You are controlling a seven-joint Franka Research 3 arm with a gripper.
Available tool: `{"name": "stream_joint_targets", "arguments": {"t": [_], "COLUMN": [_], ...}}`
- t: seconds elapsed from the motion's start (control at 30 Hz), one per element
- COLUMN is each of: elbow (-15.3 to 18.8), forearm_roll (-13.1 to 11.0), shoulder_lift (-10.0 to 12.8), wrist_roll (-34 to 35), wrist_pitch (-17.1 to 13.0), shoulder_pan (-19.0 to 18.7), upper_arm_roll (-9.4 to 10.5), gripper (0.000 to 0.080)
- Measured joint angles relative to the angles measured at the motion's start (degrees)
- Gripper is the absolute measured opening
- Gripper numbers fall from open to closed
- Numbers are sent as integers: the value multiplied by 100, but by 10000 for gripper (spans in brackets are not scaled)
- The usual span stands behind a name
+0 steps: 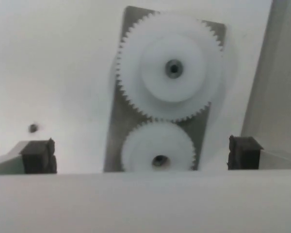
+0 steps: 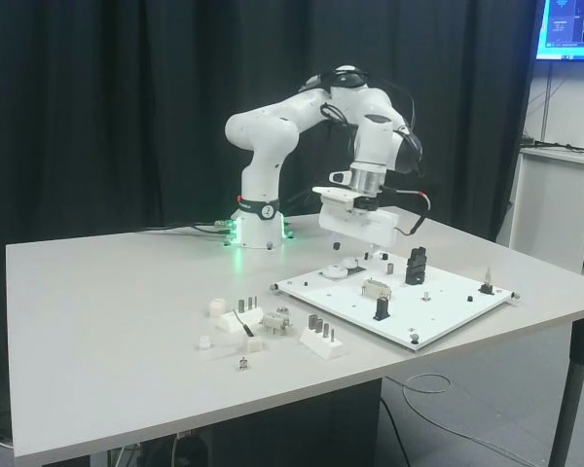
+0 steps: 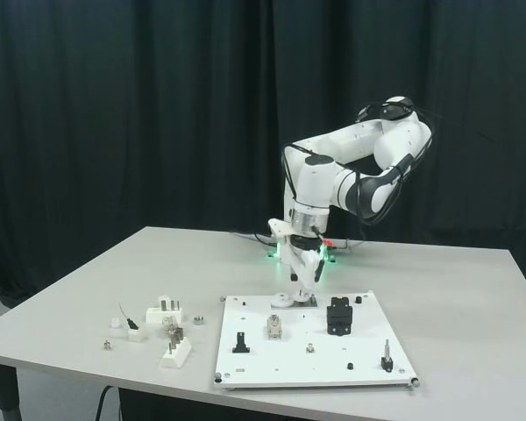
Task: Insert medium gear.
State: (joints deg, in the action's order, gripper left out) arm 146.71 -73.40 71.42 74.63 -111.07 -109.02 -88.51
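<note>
Only the wrist view shows the medium gear (image 1: 158, 148) seated on the grey plate (image 1: 117, 121), meshed with the large gear (image 1: 170, 68), between the gripper (image 1: 141, 155) fingers (image 1: 38, 156), spread wide, seemingly above it.

1. the medium gear (image 1: 158, 149) is a white toothed wheel with a dark bore at its centre, lying flat on a grey plate (image 1: 117, 124).
2. it sits at lower centre of my wrist view, its lower edge cut off by my own white body.
3. its teeth meet those of the large gear (image 1: 169, 68) just above it in the frame.
4. in the first room view both gears are small white discs right of centre.
</note>
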Motion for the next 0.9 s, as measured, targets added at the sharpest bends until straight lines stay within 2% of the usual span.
{"name": "stream_joint_targets", "arguments": {"t": [0.23, 0.43, 0.67, 0.9], "elbow": [-82, -95, -95, -97], "forearm_roll": [-25, -62, -252, -518], "shoulder_lift": [-1, -3, -9, -14], "wrist_roll": [0, 0, 0, 0], "wrist_pitch": [-15, -72, -110, -194], "shoulder_pan": [-45, -53, -19, 49], "upper_arm_roll": [-196, -269, -232, -52], "gripper": [796, 796, 800, 800]}}
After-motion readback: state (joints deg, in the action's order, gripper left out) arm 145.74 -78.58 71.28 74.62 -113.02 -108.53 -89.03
